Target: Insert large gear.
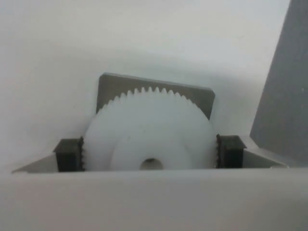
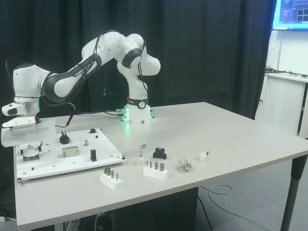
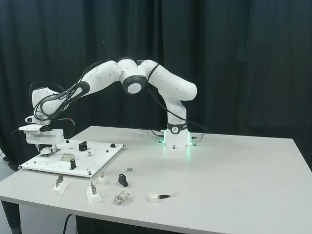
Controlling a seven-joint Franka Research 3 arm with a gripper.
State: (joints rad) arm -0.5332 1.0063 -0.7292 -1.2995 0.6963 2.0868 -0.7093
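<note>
Large gear: the white large gear (image 1: 150, 132) hangs between the two black fingertip pads (image 1: 69, 154), teeth pressed against them on either side, its centre bore showing low in the wrist view.
Gripper: the gripper (image 1: 150, 155) has its jaws closed on the gear's rim, spread about as wide as the gear.
Place: in both room views the gripper (image 2: 30, 144) is low over the far-left end of the white assembly board (image 2: 103, 154).
Beneath: a grey plate (image 1: 113, 86) shows behind the gear; no peg is visible, so bore alignment cannot be told.
Risk, offset: a bore slightly off its shaft would likely jam or tilt the gear.
Risk, grip: the toothed rim may slip or rotate in the pads under downward push.
Risk, meshing: teeth could clash with any neighbouring gear.
</note>
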